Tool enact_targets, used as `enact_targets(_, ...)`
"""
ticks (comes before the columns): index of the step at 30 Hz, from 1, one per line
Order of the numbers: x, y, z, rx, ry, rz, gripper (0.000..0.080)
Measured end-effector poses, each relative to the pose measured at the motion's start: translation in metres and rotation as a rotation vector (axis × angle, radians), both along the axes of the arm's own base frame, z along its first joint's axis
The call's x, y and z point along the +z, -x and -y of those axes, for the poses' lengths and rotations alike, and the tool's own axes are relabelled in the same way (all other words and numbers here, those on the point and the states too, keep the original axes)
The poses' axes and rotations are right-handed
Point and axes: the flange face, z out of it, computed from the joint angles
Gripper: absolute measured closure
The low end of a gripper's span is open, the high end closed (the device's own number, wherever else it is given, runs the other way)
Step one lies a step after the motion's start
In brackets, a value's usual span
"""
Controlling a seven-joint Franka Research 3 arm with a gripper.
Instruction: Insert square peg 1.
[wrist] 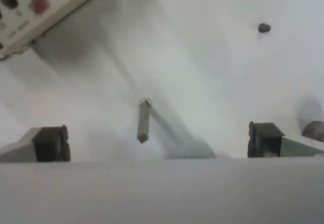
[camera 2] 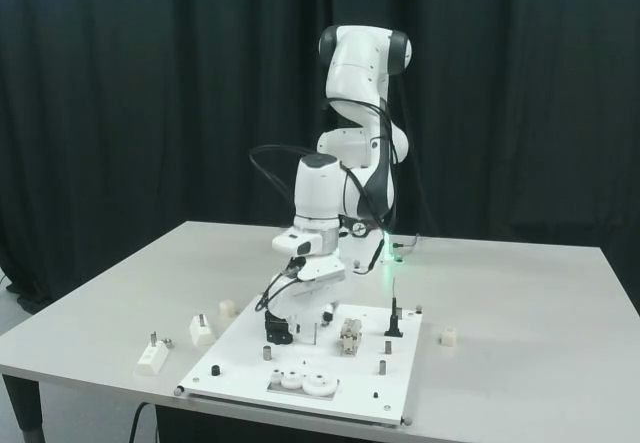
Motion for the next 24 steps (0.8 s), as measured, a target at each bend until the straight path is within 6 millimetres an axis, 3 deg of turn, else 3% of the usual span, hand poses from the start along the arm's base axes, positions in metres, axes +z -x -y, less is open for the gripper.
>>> enact_targets(10,0.018,0.003,-0.002,-0.003,-0.02,-0.03,0.0011)
enact_targets(24,0.016,0.012,-0.011,0.01,-0.029,-0.101,0.0003)
